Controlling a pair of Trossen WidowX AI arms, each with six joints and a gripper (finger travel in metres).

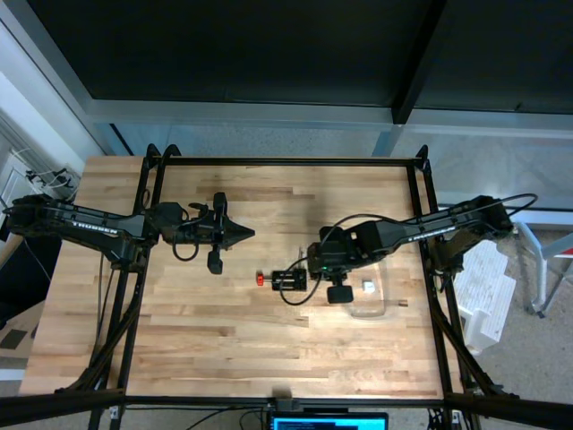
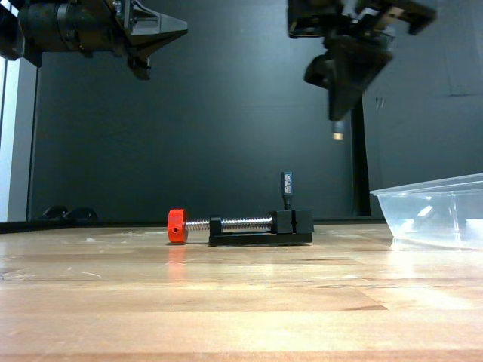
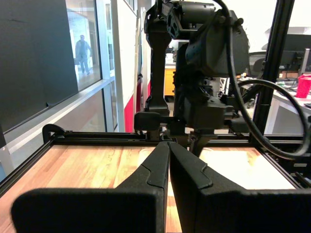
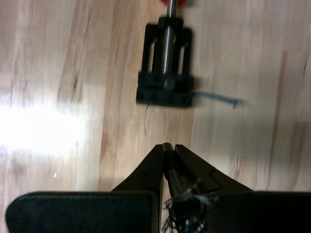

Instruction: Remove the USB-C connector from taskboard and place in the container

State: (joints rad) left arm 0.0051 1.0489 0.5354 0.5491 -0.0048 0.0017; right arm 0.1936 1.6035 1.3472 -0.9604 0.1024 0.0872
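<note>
Right gripper (image 2: 337, 121) pinches USB-C connector (image 2: 337, 136) in its fingers (image 4: 148, 170), held high to clear taskboard (image 2: 260, 228) en route to container (image 2: 438, 215); left gripper (image 2: 179, 30) parked aloft, out of the way (fingers closed, empty).

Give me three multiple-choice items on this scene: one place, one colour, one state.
1. The container lies: A) on the right arm's side of the taskboard; B) on its left arm's side; C) atop it.
2. The taskboard's knob is: A) blue; B) red-orange; C) green.
3. The right gripper is: A) open, resting on the taskboard; B) shut on the USB-C connector, raised; C) open in the container.
Answers: 1A, it sits toward the right arm. 2B, the colour is plain. 3B, the plug hangs at its tips above the board; the left gripper is parked high, shut.
</note>
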